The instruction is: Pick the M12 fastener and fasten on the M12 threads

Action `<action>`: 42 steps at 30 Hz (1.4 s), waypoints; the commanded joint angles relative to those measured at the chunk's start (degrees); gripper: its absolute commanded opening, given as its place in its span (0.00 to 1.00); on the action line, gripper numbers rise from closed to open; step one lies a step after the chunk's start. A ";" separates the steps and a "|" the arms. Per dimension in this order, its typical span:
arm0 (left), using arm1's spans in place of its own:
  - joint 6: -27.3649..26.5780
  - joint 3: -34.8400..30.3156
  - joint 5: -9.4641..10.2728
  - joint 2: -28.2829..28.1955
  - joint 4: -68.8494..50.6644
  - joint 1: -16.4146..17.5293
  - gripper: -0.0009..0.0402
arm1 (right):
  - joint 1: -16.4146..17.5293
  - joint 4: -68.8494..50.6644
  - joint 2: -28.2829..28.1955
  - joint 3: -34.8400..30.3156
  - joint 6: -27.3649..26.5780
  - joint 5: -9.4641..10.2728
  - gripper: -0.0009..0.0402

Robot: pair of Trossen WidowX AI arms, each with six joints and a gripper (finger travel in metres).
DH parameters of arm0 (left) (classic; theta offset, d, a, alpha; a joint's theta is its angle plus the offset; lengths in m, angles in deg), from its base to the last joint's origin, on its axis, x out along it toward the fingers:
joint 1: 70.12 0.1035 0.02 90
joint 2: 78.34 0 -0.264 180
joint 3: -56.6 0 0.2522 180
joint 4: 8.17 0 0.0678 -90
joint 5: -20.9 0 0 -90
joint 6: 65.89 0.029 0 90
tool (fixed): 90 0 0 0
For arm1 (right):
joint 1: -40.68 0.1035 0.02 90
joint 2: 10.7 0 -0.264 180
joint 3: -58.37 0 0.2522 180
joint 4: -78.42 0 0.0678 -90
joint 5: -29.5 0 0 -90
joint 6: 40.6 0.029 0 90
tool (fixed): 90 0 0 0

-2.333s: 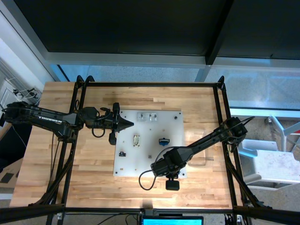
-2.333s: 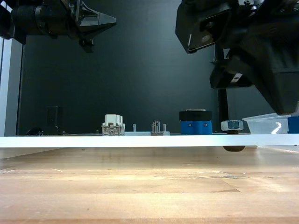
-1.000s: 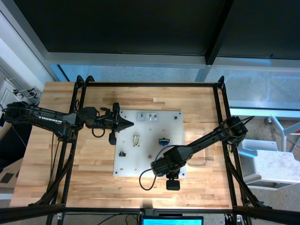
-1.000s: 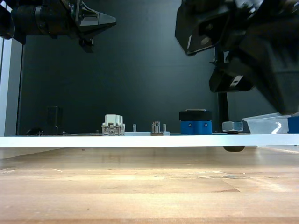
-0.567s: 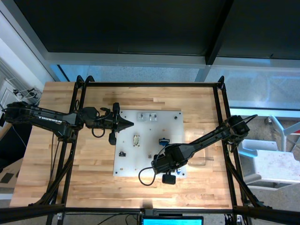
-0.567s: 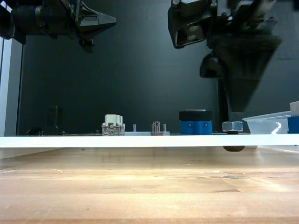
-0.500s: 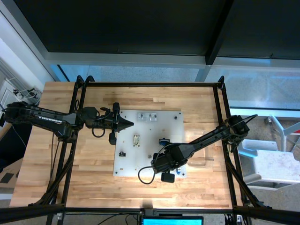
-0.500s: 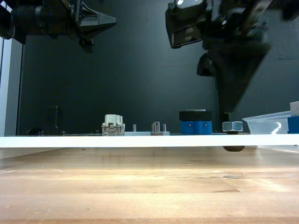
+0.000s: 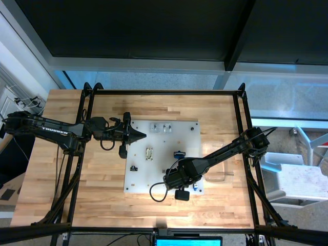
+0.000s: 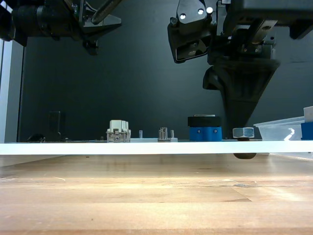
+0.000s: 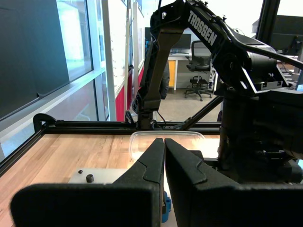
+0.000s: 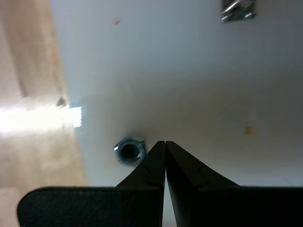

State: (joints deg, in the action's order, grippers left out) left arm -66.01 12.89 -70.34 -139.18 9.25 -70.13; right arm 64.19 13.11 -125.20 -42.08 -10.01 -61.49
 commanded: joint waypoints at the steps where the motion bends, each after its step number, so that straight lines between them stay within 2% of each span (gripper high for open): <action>1: 0.02 0.00 -0.02 -0.02 0.00 0.02 0.02 | -0.02 -1.36 0.37 0.00 -0.59 10.40 0.02; 2: 0.02 0.00 -0.02 -0.02 0.00 0.02 0.02 | -0.02 -1.92 0.46 -0.02 -1.03 13.33 0.02; 3: 0.02 0.00 -0.02 -0.02 0.00 0.02 0.02 | -0.02 -2.29 0.66 -0.02 -1.03 14.51 0.02; 8: 0.02 0.00 -0.02 -0.02 0.00 0.00 0.02 | -0.07 -2.97 1.29 -0.02 -1.01 14.01 0.02; 9: 0.02 0.00 -0.02 -0.02 0.00 0.00 0.02 | -0.09 -2.97 1.33 -0.02 -1.01 13.42 0.02; 12: 0.02 0.00 -0.02 -0.02 0.00 0.00 0.02 | -0.11 -2.99 1.51 -0.02 -0.24 9.88 0.02; 20: 0.02 0.00 -0.02 -0.02 0.00 0.00 0.02 | -0.15 -2.95 1.84 -1.18 0.66 -2.23 0.02; 22: 0.02 0.00 -0.02 0.00 0.00 0.00 0.02 | -0.15 -2.82 1.44 -1.05 0.59 -3.52 0.02; 28: 0.02 0.00 -0.02 -0.02 -0.02 0.02 0.02 | -0.13 -1.20 -0.39 -0.72 0.50 -3.41 0.02; 30: 0.02 0.00 -0.02 -0.02 0.00 0.00 0.02 | -0.11 -0.42 -0.39 -0.52 0.52 -3.10 0.02; 33: 0.02 0.00 -0.02 -0.02 0.00 0.00 0.02 | -0.11 -0.22 -0.37 -0.46 0.48 -1.29 0.02; 34: 0.02 0.00 -0.02 -0.02 -0.02 0.02 0.02 | -0.11 -0.24 -0.37 -0.44 0.44 0.15 0.02; 35: 0.02 0.00 -0.02 -0.02 -0.02 0.02 0.02 | -0.11 -0.37 -0.37 -0.44 0.09 3.04 0.02; 38: 0.02 0.00 -0.02 -0.02 -0.02 0.02 0.02 | -0.11 -0.68 -0.22 -0.46 -2.80 14.40 0.02; 39: 0.02 0.00 -0.02 -0.02 -0.02 0.02 0.02 | -0.13 -0.76 -0.09 -0.46 -3.10 16.02 0.02; 40: 0.02 0.00 -0.02 -0.02 0.00 0.00 0.02 | -0.11 -1.05 0.00 -0.46 -2.99 15.91 0.02; 42: 0.02 0.00 -0.02 -0.02 -0.02 0.02 0.02 | -0.13 -2.10 0.48 -0.46 -2.47 14.23 0.02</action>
State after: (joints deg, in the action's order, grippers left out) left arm -65.99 12.89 -70.36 -139.18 9.23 -70.13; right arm 64.21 11.67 -125.18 -42.50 -12.94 -45.91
